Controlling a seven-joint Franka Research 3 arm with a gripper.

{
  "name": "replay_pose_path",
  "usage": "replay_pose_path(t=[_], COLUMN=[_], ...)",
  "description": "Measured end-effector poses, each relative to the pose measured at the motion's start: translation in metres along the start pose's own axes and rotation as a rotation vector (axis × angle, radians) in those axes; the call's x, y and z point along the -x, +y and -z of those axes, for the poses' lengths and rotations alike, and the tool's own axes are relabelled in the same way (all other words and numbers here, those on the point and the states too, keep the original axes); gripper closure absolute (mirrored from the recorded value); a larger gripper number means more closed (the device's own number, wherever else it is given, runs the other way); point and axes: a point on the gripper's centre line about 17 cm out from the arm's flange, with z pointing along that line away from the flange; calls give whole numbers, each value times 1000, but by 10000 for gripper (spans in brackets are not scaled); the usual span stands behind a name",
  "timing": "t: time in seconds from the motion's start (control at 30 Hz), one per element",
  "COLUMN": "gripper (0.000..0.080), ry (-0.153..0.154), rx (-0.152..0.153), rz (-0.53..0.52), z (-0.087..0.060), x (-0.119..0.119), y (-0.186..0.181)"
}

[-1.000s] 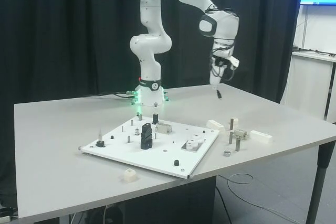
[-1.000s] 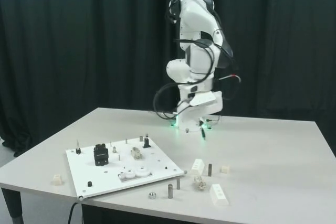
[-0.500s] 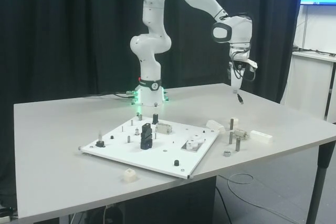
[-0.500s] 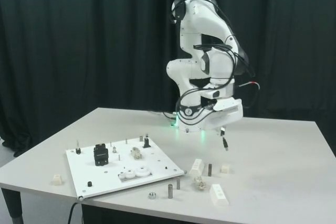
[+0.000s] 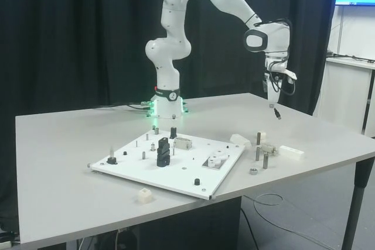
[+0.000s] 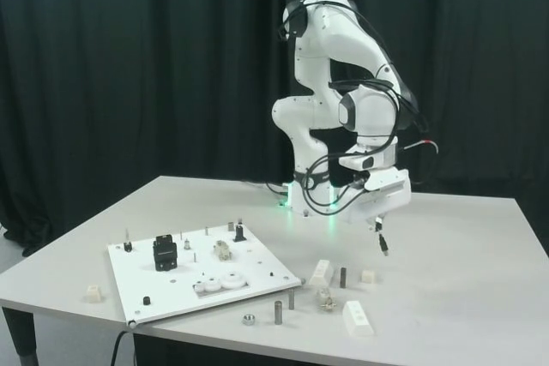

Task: Place USB.

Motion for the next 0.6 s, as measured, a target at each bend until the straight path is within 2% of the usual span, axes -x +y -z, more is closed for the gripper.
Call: replay_pose_path(t=[0.1,0.13,0.3,0.33,0.57,0.6], gripper=[780,655,655,260,260,77], ry=[0,-1,0,0,0,1], rx=[-2,-2,-3,-4,-4,-4], rz=[1,2,2,2,3,3], z=[-2,-2,-4,-4,-4,-4], x=[-3,-3,-6,-6,-9,-9], y=[0,0,1,1,1,1])
